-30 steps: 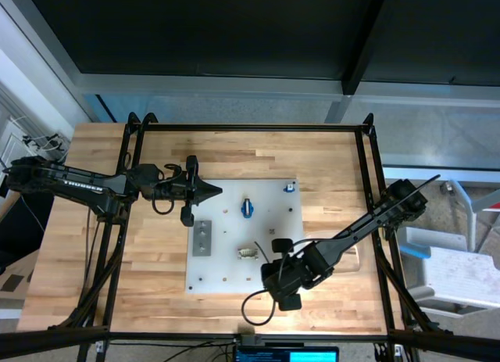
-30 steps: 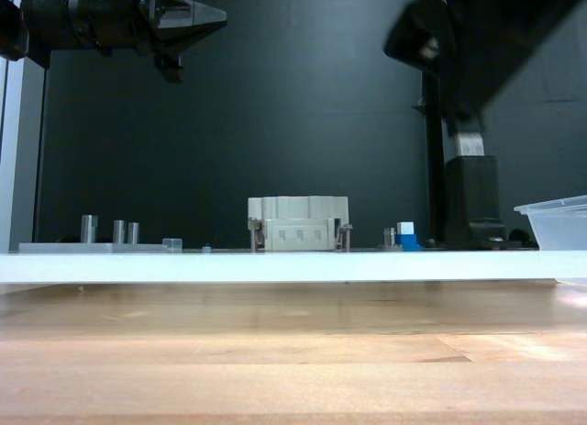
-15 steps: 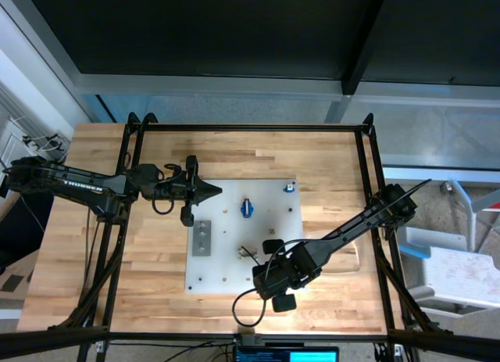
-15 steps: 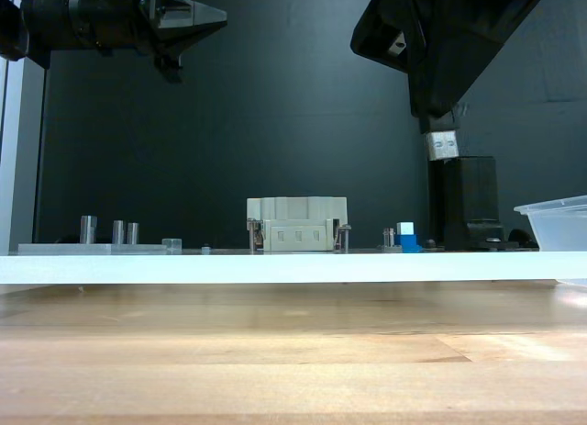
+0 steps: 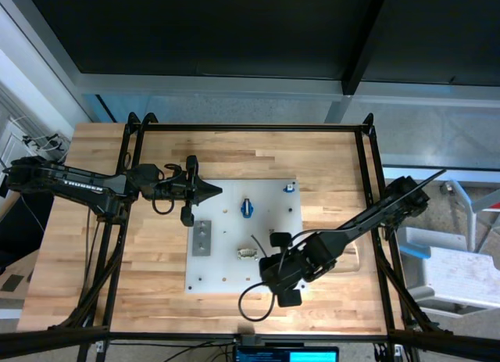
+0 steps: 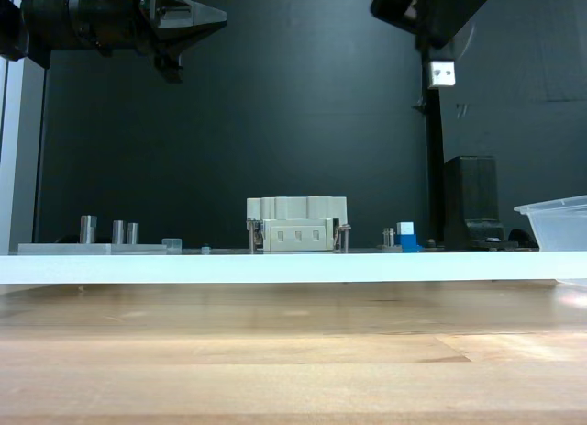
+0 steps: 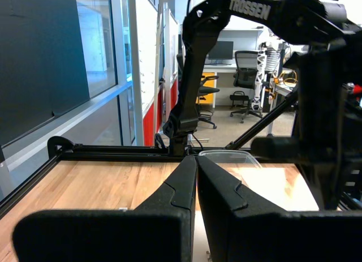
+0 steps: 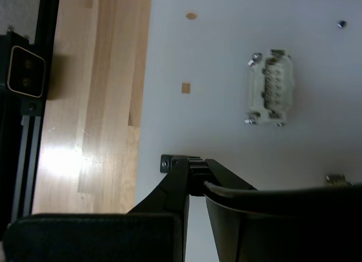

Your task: Remove the USB connector from the USB hub and place in the container

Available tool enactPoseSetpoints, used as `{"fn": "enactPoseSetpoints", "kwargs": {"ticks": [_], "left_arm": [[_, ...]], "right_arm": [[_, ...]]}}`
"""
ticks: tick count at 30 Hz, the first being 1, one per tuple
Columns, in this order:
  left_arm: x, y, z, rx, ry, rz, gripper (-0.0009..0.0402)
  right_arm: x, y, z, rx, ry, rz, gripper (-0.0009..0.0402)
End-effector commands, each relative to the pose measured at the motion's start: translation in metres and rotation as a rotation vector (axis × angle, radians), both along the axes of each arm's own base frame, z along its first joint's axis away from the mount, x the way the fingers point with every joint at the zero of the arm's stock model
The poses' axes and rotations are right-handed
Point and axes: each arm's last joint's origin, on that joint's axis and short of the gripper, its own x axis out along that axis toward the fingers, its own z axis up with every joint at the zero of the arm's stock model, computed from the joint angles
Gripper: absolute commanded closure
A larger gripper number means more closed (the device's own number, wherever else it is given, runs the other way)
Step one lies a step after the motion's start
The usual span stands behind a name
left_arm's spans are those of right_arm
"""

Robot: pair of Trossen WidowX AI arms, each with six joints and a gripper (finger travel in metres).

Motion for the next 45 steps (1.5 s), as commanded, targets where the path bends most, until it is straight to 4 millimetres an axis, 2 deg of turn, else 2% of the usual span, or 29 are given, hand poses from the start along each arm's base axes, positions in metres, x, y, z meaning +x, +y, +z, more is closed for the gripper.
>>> {"fn": "enactPoseSetpoints", "kwargs": {"ticks": [1, 7, 12, 35, 41, 45], "left_arm": [[0.0, 0.0, 0.0, 0.0, -0.002, 0.0, 0.0392], [0.0, 0.0, 0.0, 0.0, -0.002, 0.0, 0.0392], [0.0, 0.0, 0.0, 0.0, -0.002, 0.0, 0.0392], [0.0, 0.0, 0.0, 0.0, -0.001, 0.0, 0.0392], [0.0, 0.0, 0.0, 0.0, -0.001, 0.0, 0.0392], [0.0, 0.0, 0.0, 0.0, -0.001, 0.0, 0.0392]], "right_arm": [[-0.011, -0.003, 0.007, 0.02, -0.016, -0.012, 0.0393], [-0.034, -0.012, 0.014, 0.031, -0.036, -0.054, 0.0393], [-0.056, -0.021, 0.012, 0.03, -0.038, -0.089, 0.0393], [-0.164, -0.055, -0.029, 0.071, 0.063, -0.128, 0.0393], [-0.182, -0.059, -0.041, 0.092, 0.098, -0.134, 0.0393], [-0.184, -0.059, -0.043, 0.091, 0.1, -0.129, 0.0393]]}}
